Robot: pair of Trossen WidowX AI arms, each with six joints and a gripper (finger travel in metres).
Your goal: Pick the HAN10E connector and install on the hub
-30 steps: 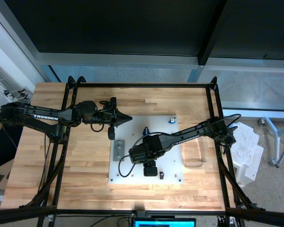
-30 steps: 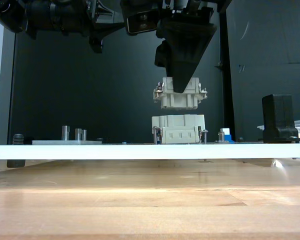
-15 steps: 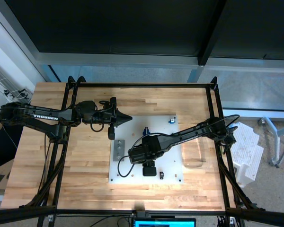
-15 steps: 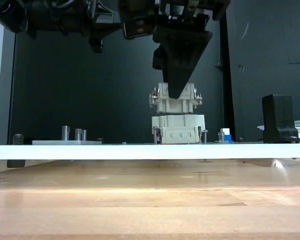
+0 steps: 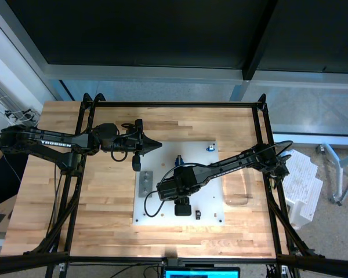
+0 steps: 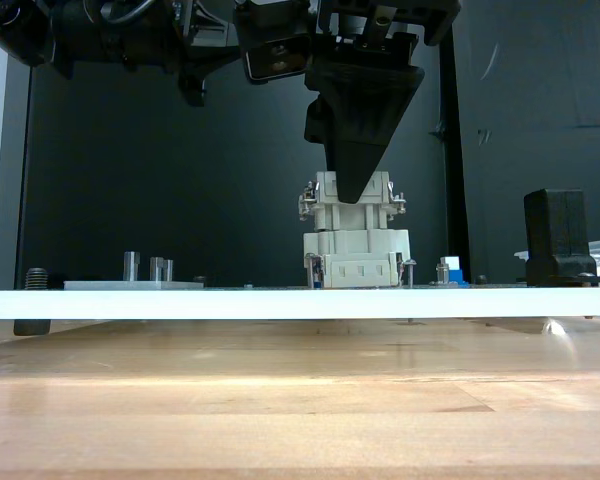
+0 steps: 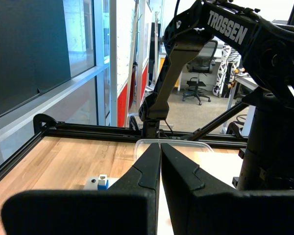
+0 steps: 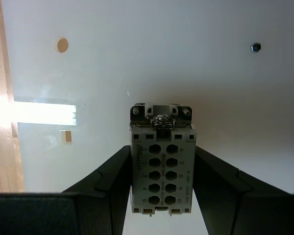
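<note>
While fingers of the right gripper (image 6: 352,182) clamp the pale ten-hole HAN10E connector (image 8: 161,166) resting on the hub (image 6: 356,258), the left gripper (image 7: 160,149), fingers closed, hovers near the white plate's (image 5: 204,157) far-left corner.

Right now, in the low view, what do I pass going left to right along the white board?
Grey block with pegs, hub with HAN10E connector on top in the right gripper, blue part, black block. The left gripper hovers shut over the far edge of the board.
</note>
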